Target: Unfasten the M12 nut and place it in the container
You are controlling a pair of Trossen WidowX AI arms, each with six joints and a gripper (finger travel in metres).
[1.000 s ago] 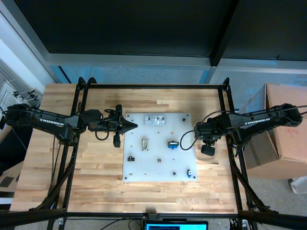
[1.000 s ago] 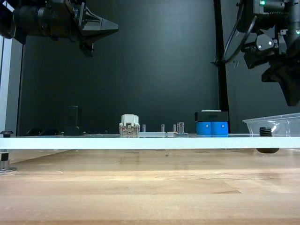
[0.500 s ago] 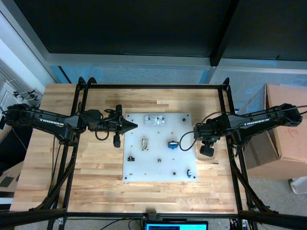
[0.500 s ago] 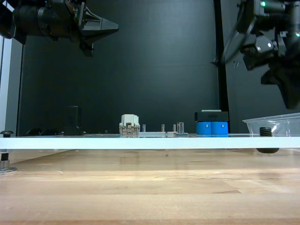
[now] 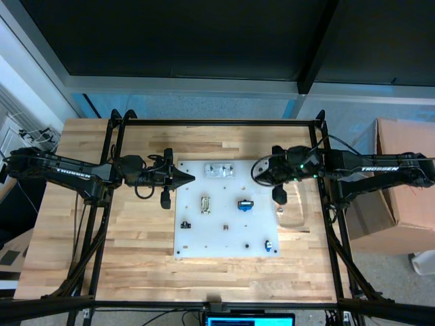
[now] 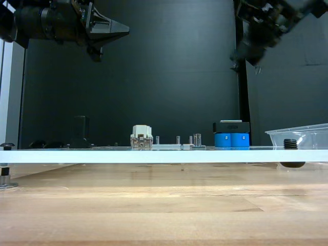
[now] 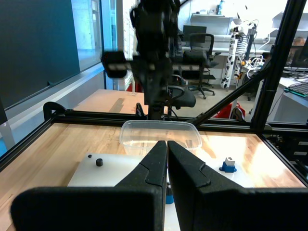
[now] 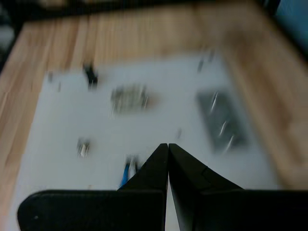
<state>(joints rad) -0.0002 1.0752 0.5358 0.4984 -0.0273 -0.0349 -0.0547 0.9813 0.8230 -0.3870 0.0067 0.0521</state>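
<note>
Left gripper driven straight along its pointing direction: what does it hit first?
Probably the right gripper, hanging ahead by the clear container; the left gripper, shut, points level above the board. Depth unclear.

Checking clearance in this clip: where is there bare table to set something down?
Bare wood runs along the near edge in front of the board, and left of the board, nearer than the left end effector. Crowded: board's far right, under the shut right end effector, beside the tray, where the nut seems to lie.
</note>
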